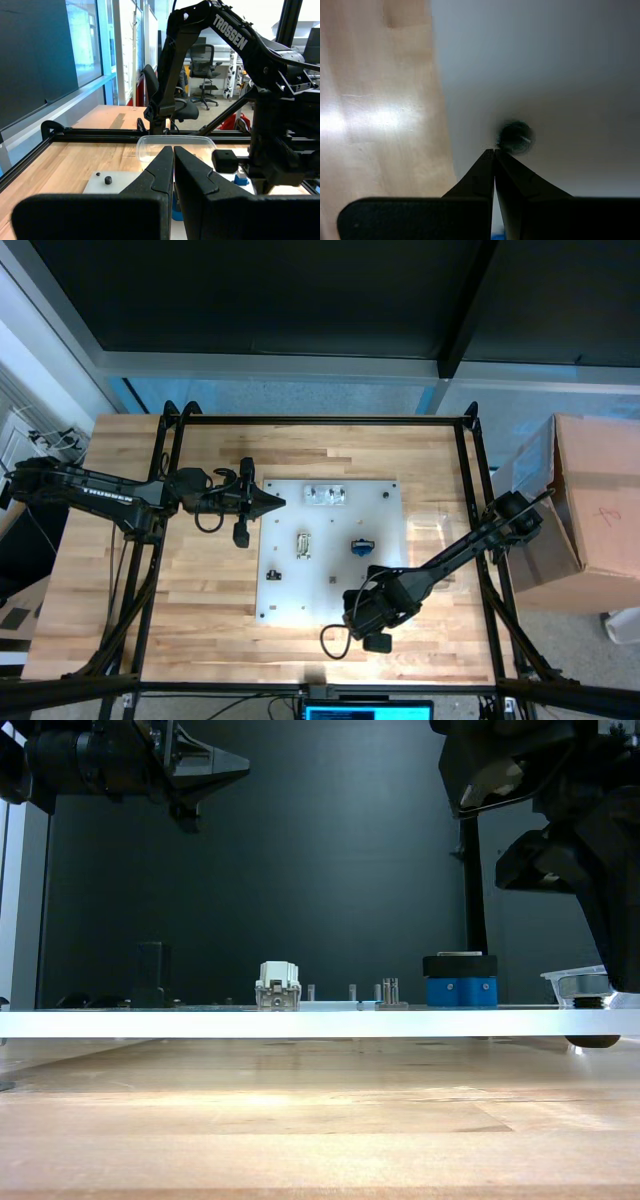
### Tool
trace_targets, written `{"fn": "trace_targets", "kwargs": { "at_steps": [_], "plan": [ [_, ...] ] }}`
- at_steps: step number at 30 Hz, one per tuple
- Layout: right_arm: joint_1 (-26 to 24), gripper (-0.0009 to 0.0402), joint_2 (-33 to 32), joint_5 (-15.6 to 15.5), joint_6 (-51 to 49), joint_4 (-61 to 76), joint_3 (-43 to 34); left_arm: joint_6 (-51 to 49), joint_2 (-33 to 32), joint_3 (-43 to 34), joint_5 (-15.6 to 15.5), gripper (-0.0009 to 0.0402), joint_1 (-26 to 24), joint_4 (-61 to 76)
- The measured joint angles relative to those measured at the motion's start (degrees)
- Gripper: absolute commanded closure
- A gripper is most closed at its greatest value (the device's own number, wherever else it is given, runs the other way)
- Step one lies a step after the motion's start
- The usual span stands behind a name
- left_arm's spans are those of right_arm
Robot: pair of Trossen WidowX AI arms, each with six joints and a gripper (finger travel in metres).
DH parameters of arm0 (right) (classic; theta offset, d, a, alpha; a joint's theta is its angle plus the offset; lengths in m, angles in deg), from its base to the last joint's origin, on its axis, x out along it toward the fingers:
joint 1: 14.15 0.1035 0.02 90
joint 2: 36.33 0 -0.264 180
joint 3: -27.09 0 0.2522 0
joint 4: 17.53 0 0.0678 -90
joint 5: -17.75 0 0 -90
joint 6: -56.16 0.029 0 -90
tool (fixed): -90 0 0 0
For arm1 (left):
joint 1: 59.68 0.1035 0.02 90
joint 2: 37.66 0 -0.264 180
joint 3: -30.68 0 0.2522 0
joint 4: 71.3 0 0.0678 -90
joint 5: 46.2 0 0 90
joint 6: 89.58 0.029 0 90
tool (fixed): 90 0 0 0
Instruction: Unfasten the M12 nut and place it in the container
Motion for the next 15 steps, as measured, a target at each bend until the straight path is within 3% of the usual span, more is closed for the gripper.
{"fn": "trace_targets", "kwargs": {
  "at_steps": [1,3,5,11,15],
  "plan": [
    [0.04,0.0393,0.42,4.57,1.64,2.97,0.11,-0.02,-0.02,-0.02,0.00,0.0393,0.00,0.00],
    [-0.24,0.0393,1.70,10.54,4.61,5.81,0.09,0.00,-0.02,-0.02,0.02,0.0393,0.00,0.00],
    [-0.31,0.0393,3.04,12.07,5.68,7.13,0.07,0.00,0.00,0.00,0.02,0.0393,0.00,0.00],
    [0.00,0.0393,4.70,6.95,5.92,7.04,0.02,-0.02,0.00,0.00,0.02,0.0393,0.00,0.00],
    [-0.07,0.0392,4.81,0.48,7.45,6.80,-1.60,0.00,0.00,-0.02,-0.02,0.0393,0.00,-0.02]
  ]
}}
